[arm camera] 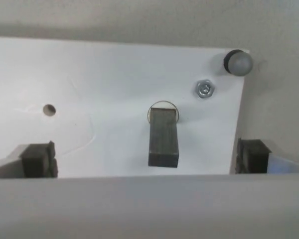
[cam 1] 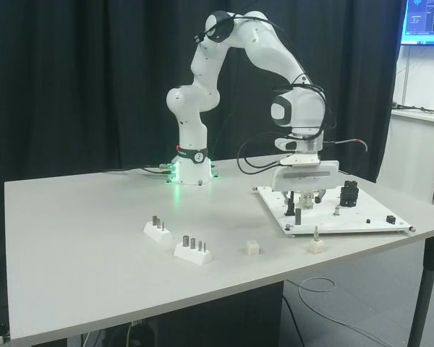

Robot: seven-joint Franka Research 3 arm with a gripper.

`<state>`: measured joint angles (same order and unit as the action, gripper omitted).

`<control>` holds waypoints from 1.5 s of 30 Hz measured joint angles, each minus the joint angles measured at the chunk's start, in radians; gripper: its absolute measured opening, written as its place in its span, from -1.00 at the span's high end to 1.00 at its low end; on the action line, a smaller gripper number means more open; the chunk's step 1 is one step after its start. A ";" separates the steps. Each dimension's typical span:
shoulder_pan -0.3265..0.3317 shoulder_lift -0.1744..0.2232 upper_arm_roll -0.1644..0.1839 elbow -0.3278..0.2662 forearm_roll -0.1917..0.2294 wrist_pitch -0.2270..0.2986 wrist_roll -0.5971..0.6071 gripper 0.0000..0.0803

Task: Insert square peg 4.

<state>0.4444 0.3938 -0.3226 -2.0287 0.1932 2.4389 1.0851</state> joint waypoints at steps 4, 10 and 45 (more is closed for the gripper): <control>0.000 -0.011 -0.002 0.000 -0.004 -0.011 -0.001 -0.98; 0.000 -0.020 -0.005 0.000 -0.007 -0.017 -0.001 -0.99; 0.000 -0.033 -0.041 -0.005 -0.079 -0.054 -0.026 -0.99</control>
<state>0.4443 0.3604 -0.3631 -2.0335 0.1142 2.3846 1.0588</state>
